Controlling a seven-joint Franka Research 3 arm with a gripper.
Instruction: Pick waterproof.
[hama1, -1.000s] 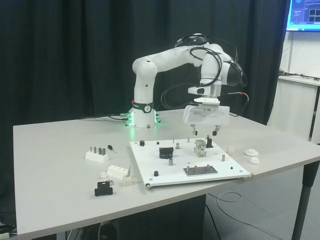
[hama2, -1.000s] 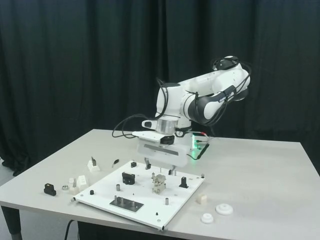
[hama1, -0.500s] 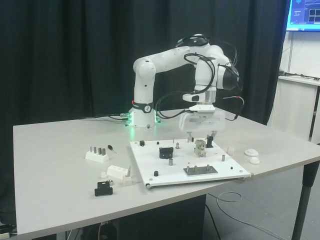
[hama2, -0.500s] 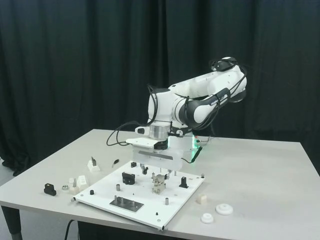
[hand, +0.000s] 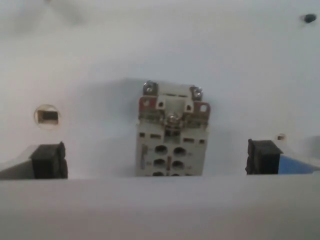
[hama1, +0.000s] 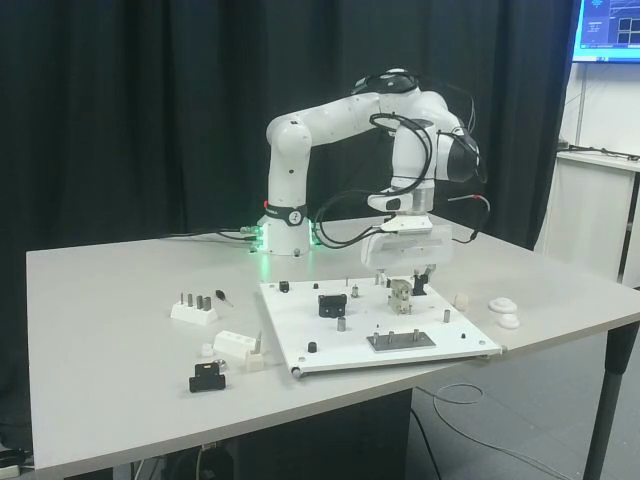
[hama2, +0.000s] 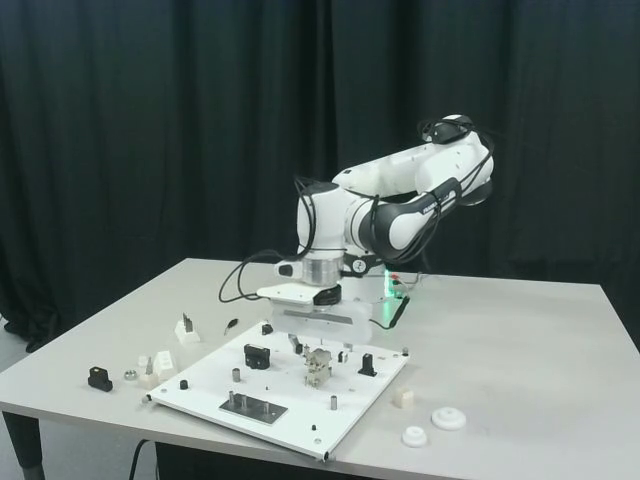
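One white arm reaches out from its base over the grey table, and its pincer hangs right above the white board, fingers spread wide with nothing between them. You can see it plainly from the wrist: one black fingertip on one side, the other far across, and the waterproof connector sitting squarely in the gap between them, not touched by either. That connector, a pale block with screws on its top and round sockets in its face, stands upright on the board directly beneath the pincer. So by my reckoning the approach is nearly finished and lined up, but the grasp itself is not yet made: a little more descent, a squeeze and a lift are all to come. Spread around the pincer on the board are a black clamp-like part, a grey metal plate with pegs and some small posts. Well apart from it, off the board, lie white fixture blocks, a small black piece and two white round discs. Black curtains close off the room behind, and a screen glows in the corner.
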